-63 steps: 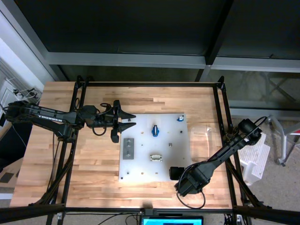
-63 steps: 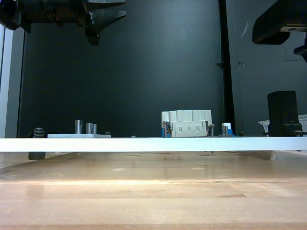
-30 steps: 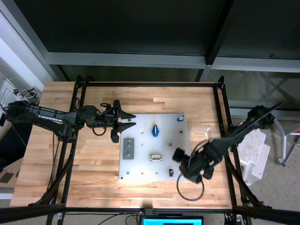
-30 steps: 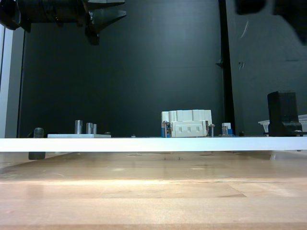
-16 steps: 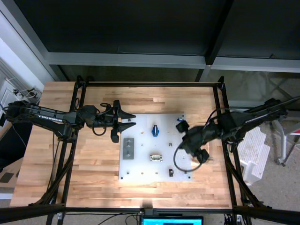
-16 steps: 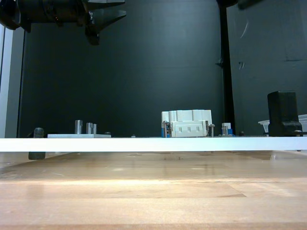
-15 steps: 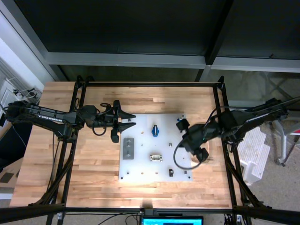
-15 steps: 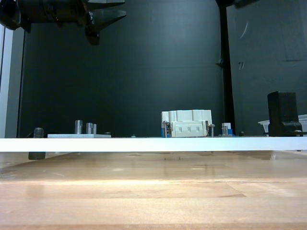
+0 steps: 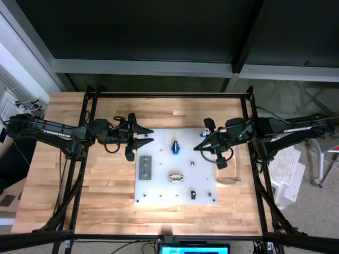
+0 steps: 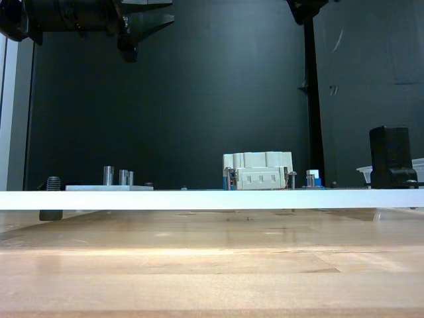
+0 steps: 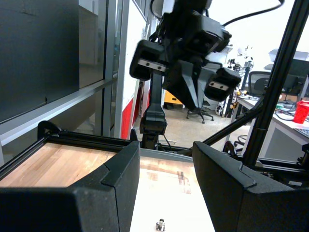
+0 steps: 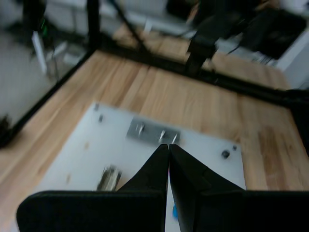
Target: Pick the 16mm bar and install on taskboard
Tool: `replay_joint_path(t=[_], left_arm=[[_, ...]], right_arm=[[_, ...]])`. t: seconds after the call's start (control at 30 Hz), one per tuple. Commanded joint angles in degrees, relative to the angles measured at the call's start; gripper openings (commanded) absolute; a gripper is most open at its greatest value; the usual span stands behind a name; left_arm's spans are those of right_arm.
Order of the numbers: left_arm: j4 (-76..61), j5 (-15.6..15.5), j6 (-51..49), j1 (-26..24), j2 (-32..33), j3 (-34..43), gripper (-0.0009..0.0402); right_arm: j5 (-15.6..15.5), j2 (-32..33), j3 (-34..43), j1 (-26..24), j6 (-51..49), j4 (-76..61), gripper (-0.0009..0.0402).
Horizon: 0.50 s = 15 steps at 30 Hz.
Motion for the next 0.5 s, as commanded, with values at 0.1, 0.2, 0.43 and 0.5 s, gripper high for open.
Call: replay_joint_path(t=[0.1,0.2,0.43,0.5], left_arm=[[0.0,0.0,0.0,0.0,0.0,0.0,0.0147],[0.0,0.0,0.0,0.0,0.0,0.0,0.0147],[0.0,0.0,0.0,0.0,0.0,0.0,0.0147],[0.0,0.0,0.0,0.0,0.0,0.0,0.0147]], right_arm=[[0.1,-2.8,-7.4,-2.2,4.6,13.8,0.0000],[0.2,-3.8,-10.7,-3.2,6.6,20.9,0.0000],[0.3,-4.0,-16.1,-5.0,10.6,33.2,0.0000],[0.7,-4.1,-17.7,-5.3,11.6,36.2,0.0000]])
